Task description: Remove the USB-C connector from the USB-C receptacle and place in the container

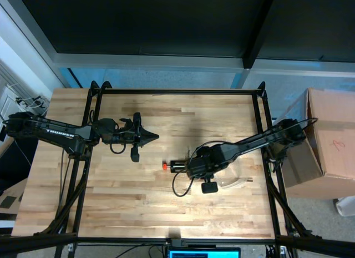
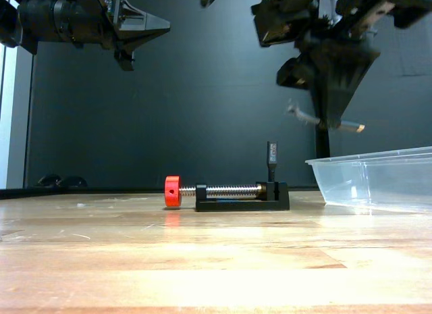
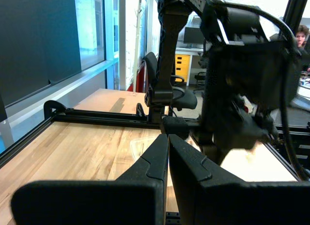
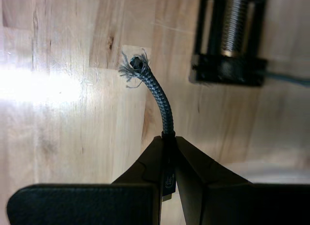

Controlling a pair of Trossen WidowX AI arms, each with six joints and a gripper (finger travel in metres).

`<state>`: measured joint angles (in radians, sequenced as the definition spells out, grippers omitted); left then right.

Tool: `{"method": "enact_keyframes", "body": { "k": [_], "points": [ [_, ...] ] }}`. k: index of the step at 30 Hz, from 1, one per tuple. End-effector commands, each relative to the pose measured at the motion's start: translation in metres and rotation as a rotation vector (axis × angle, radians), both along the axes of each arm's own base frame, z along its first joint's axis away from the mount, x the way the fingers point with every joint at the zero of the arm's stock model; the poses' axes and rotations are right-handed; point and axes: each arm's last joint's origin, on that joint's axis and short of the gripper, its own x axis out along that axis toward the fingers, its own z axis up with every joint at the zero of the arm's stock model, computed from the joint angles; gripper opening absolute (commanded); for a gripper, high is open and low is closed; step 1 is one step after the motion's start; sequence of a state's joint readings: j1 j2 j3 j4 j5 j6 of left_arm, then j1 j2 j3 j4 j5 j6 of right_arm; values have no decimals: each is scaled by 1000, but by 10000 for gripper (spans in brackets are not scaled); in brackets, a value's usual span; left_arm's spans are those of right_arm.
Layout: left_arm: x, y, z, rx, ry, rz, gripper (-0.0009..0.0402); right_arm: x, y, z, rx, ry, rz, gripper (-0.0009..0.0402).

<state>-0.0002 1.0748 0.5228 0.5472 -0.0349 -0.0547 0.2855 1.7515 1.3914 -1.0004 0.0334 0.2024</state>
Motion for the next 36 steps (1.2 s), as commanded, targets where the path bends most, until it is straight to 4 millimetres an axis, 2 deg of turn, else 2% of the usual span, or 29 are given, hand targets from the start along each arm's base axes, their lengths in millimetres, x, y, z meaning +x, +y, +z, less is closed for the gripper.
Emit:
{"method": "enact_keyframes", "body": {
  "k": [1,6,11,17,22,25,30,36],
  "points": [
    [0,0,0,0,0,0,0,-16,-7,9,15,-17,-63,0],
    [0,0,0,0,0,0,0,-44,-21,12,13,10,-195,1],
    [0,0,0,0,0,0,0,-68,-28,-2,13,64,-297,20],
    [0,0,0,0,0,0,0,-80,-31,-19,8,142,-357,111],
    [0,0,0,0,0,0,0,-80,-31,-18,8,136,-361,199],
    [0,0,0,0,0,0,0,-79,-31,-17,-4,116,-353,234],
    [0,0,0,0,0,0,0,-75,-37,-4,42,-13,-351,224],
    [0,0,0,0,0,0,0,-72,-58,24,83,-260,-315,150]
  ]
}}
